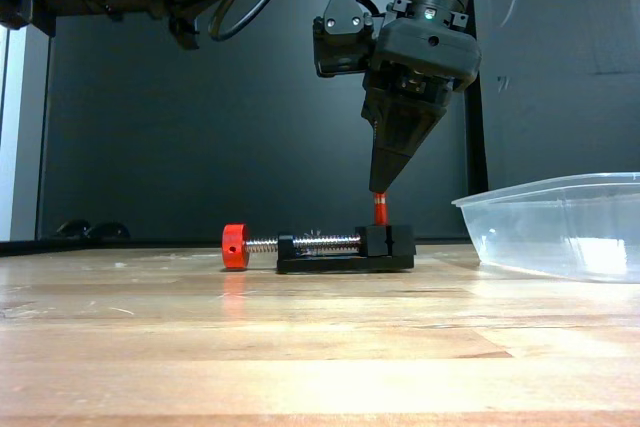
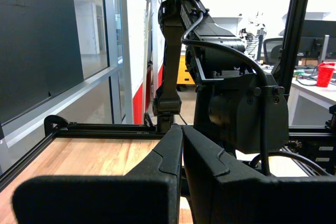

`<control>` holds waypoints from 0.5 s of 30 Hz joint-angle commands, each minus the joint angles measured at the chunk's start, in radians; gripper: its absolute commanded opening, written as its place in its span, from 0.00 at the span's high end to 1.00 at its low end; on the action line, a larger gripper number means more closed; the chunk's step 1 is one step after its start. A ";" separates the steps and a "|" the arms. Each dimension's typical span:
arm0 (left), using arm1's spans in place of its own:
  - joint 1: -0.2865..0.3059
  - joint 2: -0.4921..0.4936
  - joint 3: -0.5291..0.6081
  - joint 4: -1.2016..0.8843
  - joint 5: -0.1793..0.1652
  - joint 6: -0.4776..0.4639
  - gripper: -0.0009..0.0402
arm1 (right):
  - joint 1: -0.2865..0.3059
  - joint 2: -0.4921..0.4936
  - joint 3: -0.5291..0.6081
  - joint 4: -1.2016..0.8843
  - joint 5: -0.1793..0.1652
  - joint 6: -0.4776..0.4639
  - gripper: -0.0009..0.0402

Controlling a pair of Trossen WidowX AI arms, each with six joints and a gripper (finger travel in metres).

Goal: Remove the RCA connector from the receptacle and place in the container

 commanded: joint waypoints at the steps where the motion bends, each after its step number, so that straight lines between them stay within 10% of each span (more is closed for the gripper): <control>1: 0.000 0.000 0.000 0.000 0.000 0.000 0.98 | 0.000 -0.004 0.000 -0.001 -0.002 0.000 0.97; 15: 0.000 0.000 0.000 0.000 0.000 0.000 0.98 | -0.002 -0.039 0.000 -0.017 -0.003 0.001 0.98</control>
